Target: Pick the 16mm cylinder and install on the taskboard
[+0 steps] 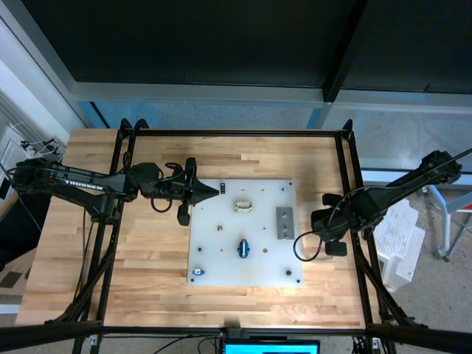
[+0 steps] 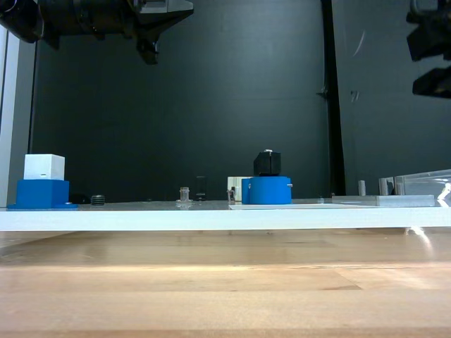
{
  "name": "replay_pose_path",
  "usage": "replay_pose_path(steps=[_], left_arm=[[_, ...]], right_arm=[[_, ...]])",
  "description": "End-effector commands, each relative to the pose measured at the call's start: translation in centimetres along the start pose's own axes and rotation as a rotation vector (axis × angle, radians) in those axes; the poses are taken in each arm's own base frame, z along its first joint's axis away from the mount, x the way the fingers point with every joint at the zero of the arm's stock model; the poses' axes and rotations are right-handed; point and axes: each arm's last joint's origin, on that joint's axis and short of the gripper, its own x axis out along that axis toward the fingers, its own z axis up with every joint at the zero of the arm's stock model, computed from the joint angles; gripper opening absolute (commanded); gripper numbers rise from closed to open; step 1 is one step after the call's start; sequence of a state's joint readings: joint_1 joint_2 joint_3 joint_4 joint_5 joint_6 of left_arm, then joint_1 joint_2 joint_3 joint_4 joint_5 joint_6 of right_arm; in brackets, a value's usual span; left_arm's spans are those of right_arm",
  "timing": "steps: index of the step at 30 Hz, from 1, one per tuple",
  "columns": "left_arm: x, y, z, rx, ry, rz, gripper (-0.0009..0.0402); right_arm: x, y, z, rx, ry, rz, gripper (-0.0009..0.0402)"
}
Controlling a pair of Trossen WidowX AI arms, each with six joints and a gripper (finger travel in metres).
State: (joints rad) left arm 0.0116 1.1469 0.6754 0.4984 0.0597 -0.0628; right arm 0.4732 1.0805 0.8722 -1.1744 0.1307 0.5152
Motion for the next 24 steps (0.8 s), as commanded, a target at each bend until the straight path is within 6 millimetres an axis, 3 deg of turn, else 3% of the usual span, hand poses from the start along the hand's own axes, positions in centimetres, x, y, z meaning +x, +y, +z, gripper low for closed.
replay_pose_path(steps=[1, 7, 24], left_arm=[[0.0, 0.0, 0.0, 0.000, 0.000, 0.000, 0.0000], [0.0, 0.0, 0.0, 0.000, 0.000, 0.000, 0.0000], [0.0, 0.0, 0.0, 0.000, 0.000, 0.000, 0.0000]], right_arm=[[-1.0, 0.0, 0.3, 0.002, -0.009, 0.004, 0.0018], [-1.6, 0.3, 1.1, 0.006, -0.023, 0.012, 0.0018], [-0.4, 1.8, 5.5, 0.050, -0.001, -0.011, 0.0018]])
